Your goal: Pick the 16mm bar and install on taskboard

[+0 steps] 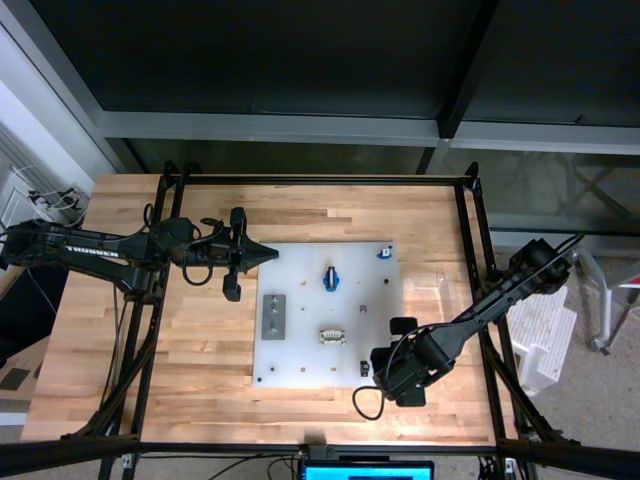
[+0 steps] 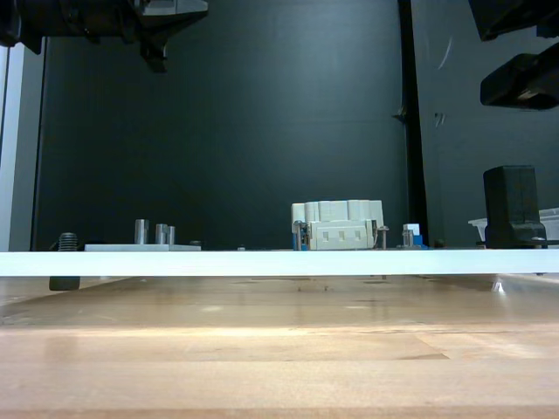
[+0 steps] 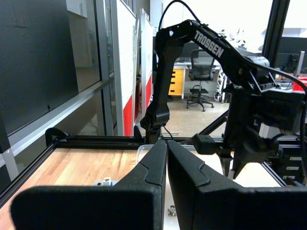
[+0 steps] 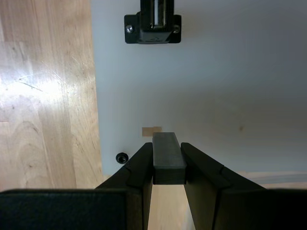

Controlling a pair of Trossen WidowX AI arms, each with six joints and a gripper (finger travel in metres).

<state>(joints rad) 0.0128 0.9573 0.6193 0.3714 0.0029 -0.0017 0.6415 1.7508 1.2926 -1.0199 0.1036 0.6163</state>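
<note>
Looking down on a light wooden table (image 1: 200, 350) inside a black frame, dark racking behind, with a white task board (image 1: 300, 360) lying flat in the middle.

Over at the board's near right corner, got the right end effector (image 1: 385, 372) clenched around the 16mm bar (image 4: 168, 158). Held, not seated.

About the bar itself: dark grey, matte, squarish in section, with straight edges and a flat plain face. Running lengthwise between the fingertips (image 4: 144, 155) and poking out a little past them. From the right wrist view, lined up with a small tan rectangular slot (image 4: 152, 131) in the board, far end just short of it. Can't tell how high above the surface.

Also spotting a small black hole (image 4: 122, 156) near the slot and a black connector mount (image 4: 153, 21) farther along the board.

Off by the board's far left edge, got the left end effector (image 1: 270, 255) hanging high over the table and pointing toward the board. Fingers (image 3: 148, 167) pressed together on nothing.

Elsewhere on the board: a grey plate (image 1: 274, 318) with three short pegs, a blue piece (image 1: 331, 279) and a cream connector (image 2: 339, 225).
</note>
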